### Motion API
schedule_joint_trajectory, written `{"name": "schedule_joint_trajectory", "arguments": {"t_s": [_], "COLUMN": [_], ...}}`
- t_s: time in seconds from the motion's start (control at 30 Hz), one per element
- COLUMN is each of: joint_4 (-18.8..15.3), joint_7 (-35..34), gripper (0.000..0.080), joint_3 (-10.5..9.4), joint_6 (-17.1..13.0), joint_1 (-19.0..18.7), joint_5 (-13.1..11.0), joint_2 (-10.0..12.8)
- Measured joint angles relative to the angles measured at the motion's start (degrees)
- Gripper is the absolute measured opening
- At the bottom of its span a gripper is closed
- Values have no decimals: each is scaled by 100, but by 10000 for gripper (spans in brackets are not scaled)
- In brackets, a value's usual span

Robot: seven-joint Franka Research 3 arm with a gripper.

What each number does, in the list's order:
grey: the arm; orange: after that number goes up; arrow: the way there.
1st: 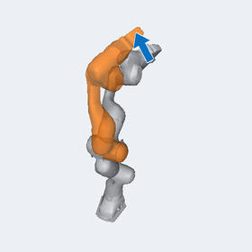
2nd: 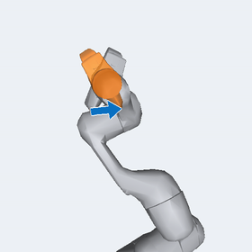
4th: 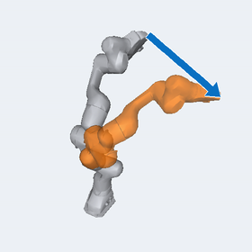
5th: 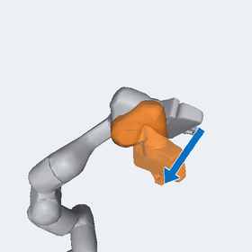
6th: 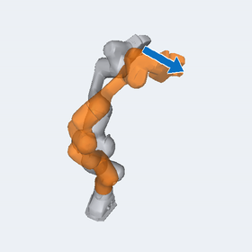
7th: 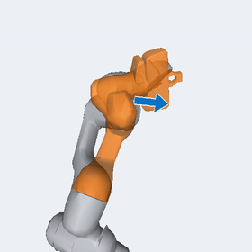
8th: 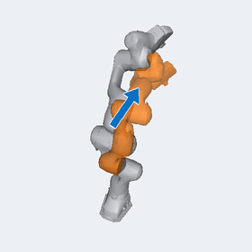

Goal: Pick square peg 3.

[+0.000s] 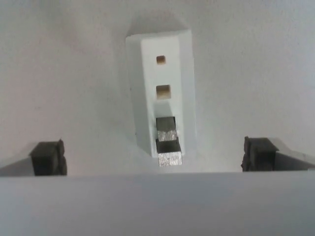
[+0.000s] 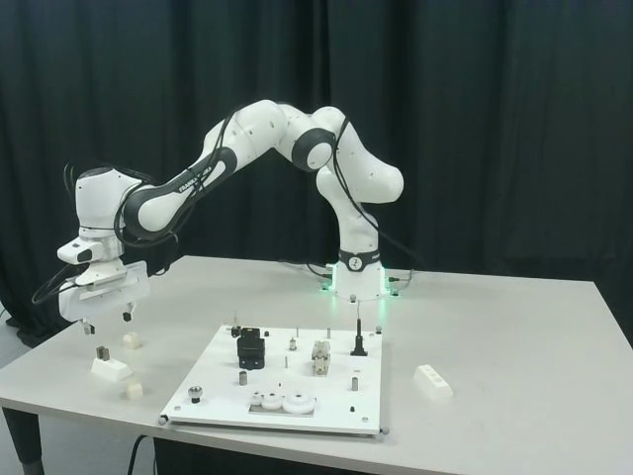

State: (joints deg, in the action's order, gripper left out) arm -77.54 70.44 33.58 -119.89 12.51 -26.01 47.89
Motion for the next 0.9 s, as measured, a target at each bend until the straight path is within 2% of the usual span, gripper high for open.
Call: {"name": "schedule_joint_trajectory", "arguments": {"t_s": [0.53, 0.9], "joint_4": [71, 132], "joint_7": [298, 481], "gripper": [800, 800], "joint_3": [-21, -126], "joint_6": [-124, -263], "joint_1": [22, 179], "joint_5": [-50, -54], "joint_2": [276, 438]}}
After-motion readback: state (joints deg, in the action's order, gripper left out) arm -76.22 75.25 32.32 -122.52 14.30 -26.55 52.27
